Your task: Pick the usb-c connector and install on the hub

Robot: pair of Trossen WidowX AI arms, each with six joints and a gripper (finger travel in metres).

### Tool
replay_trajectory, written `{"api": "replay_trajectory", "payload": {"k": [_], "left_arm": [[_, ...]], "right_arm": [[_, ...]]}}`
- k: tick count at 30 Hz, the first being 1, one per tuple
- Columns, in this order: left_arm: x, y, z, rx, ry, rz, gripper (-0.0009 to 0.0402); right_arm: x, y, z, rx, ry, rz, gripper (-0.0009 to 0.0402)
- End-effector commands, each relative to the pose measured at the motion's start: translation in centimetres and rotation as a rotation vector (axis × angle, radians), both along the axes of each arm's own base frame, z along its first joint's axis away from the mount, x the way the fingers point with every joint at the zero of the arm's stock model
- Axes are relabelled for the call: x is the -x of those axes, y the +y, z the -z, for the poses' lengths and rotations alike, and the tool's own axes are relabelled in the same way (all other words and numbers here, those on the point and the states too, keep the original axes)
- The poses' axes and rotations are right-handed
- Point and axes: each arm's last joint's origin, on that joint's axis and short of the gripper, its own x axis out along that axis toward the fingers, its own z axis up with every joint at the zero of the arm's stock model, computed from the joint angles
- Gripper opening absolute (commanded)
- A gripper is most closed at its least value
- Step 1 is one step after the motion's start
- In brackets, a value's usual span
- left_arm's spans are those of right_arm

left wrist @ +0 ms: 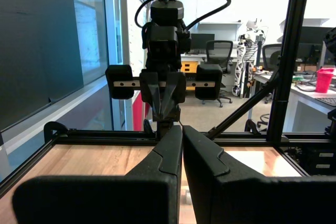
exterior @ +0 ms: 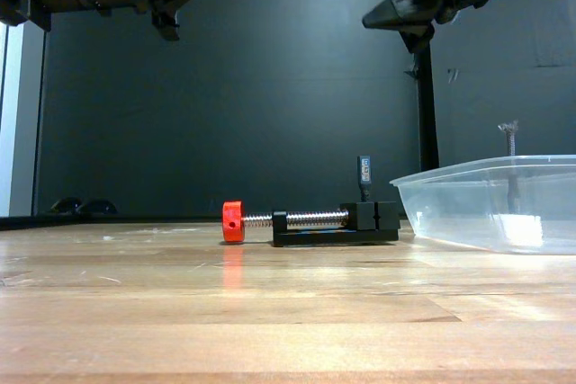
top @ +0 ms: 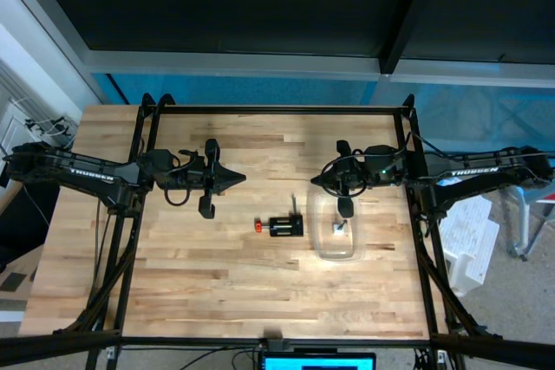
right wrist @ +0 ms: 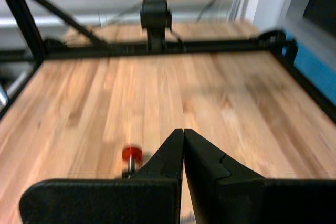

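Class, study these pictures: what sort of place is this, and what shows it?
Probably a robotics lab: the left hand and right hand, both shut, hang above a wooden table inside a black frame, and office chairs and desks stand beyond it.

Wood table [top: 173, 283], dark wall [exterior: 270, 87], office chairs [left wrist: 216, 51] beyond
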Motion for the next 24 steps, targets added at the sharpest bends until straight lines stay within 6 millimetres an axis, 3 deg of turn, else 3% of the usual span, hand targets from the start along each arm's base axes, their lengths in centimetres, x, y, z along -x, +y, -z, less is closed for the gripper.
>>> {"api": "replay_trajectory", "payload": {"k": [1,11,24], "left_arm": [[0.0,0.0,0.0,0.0,0.0,0.0,0.0],[0.0,0.0,0.0,0.0,0.0,0.0,0.0],[0.0,0.0,0.0,0.0,0.0,0.0,0.0]], "right_arm": [[0.3,0.1,0.0,-0.004,0.079,-0.002,0.0],[1.3,0.6,0.0,-0.022,0.277,-0.008,0.0],[2.3,1.2,0.7,-0.065,0.41,0.0,0.0]]}}
